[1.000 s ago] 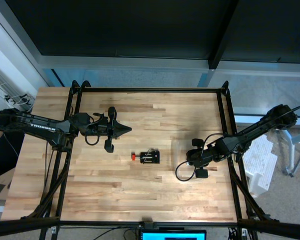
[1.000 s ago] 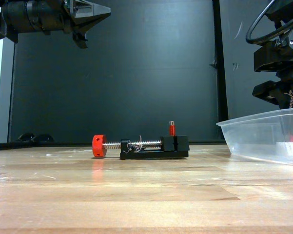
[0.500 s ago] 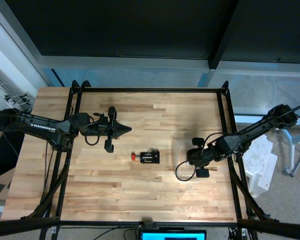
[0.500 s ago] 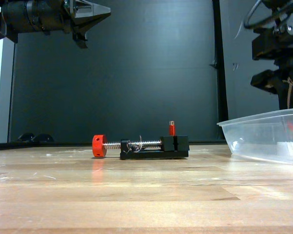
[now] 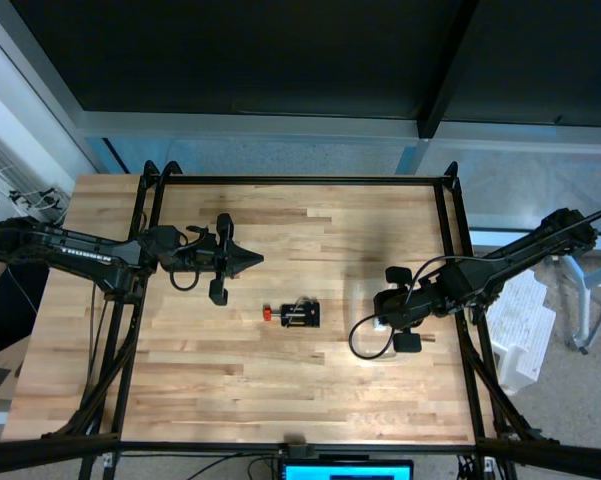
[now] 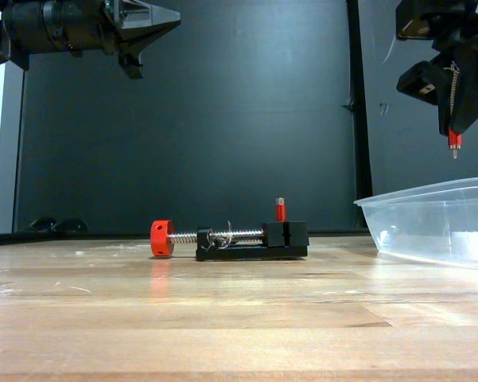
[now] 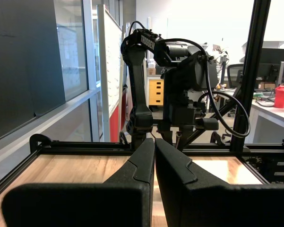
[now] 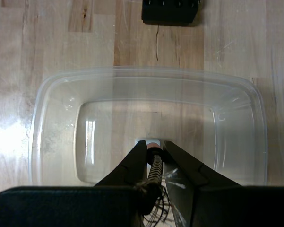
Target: Pick the RCA connector and install on taskboard
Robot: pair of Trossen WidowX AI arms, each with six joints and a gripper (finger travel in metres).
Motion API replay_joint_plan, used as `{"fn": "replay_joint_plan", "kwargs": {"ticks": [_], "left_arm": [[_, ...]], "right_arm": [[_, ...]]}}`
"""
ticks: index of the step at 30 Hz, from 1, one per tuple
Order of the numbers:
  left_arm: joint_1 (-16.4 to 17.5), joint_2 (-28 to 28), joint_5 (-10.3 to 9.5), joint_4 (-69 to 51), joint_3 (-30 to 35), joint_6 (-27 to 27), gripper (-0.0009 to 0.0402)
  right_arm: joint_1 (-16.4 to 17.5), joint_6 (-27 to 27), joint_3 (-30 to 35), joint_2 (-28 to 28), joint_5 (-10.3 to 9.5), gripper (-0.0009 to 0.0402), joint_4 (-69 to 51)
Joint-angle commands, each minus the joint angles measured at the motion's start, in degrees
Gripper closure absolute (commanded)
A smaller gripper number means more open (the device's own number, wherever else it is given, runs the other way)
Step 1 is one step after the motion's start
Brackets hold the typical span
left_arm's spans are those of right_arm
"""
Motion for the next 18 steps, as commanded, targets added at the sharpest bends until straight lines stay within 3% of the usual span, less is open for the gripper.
{"fn": "replay_joint_plan", "kwargs": {"ticks": [1,18], "left_arm": [[0.0,0.0,0.00,0.0,0.0,0.0,0.0393],[0.0,0.0,0.00,0.0,0.0,0.0,0.0393]], "right_arm": [[-0.1,0.0,0.7,0.5,0.00,0.0393,-0.1],[-7.5,-5.6,14.9,13.3,-0.04,0.0393,-1.0]]}}
